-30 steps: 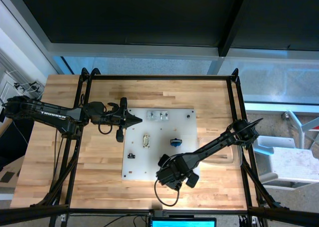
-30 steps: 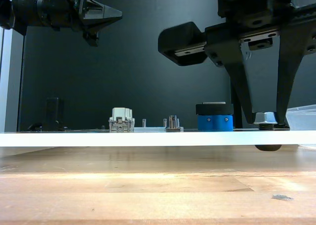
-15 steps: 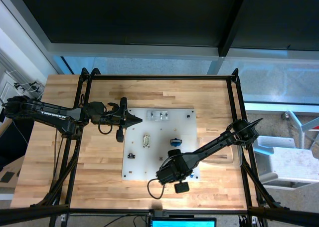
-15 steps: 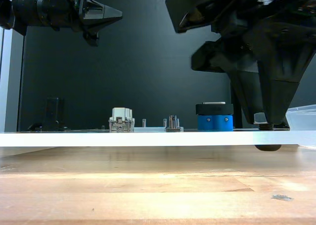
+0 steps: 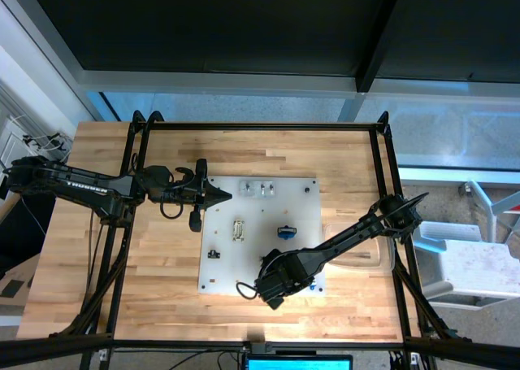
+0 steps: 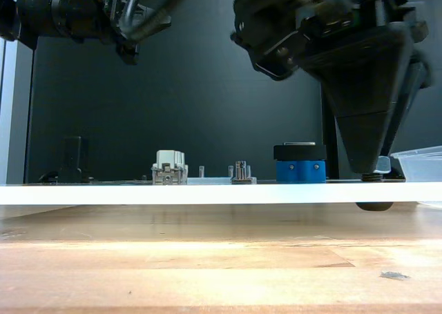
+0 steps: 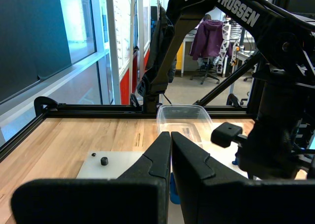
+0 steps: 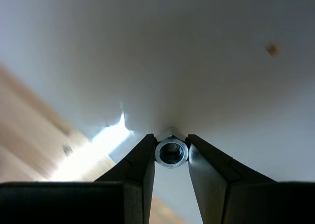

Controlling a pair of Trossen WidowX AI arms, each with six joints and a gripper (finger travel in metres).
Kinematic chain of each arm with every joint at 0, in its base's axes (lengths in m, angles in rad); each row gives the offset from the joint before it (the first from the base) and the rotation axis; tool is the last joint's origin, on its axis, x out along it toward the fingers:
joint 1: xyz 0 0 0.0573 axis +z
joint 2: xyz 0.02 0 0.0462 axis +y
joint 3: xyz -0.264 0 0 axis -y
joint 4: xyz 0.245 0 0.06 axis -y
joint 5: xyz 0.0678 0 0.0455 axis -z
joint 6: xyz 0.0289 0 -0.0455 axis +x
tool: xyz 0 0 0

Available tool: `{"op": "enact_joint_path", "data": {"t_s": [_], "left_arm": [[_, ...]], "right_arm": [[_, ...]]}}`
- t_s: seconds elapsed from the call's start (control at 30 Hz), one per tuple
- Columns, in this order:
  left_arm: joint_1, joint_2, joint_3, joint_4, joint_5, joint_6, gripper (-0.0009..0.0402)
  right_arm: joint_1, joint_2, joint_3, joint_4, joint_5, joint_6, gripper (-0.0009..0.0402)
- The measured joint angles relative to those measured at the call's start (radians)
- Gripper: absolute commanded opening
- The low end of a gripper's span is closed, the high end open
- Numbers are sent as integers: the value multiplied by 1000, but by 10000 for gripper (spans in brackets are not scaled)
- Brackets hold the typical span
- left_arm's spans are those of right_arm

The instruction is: Pick the M12 fastener and fasten on the M12 threads

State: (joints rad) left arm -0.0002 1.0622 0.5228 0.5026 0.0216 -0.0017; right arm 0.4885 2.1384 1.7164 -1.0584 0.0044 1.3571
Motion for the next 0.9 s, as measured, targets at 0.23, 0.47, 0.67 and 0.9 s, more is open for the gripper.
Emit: {"op": "enact_joint_path", "data": {"t_s": [0.23,0.47,0.67,0.9], "left_arm": [[0,0,0,0,0,0,0],[0,0,0,0,0,0,0],[0,0,0,0,0,0,0],[0,0,0,0,0,0,0]], "right_arm": [[0,0,0,1,1,459,20],[0,0,0,2,2,759,20],[0,0,0,2,2,1012,20],[0,0,0,2,3,1504,20]]}}
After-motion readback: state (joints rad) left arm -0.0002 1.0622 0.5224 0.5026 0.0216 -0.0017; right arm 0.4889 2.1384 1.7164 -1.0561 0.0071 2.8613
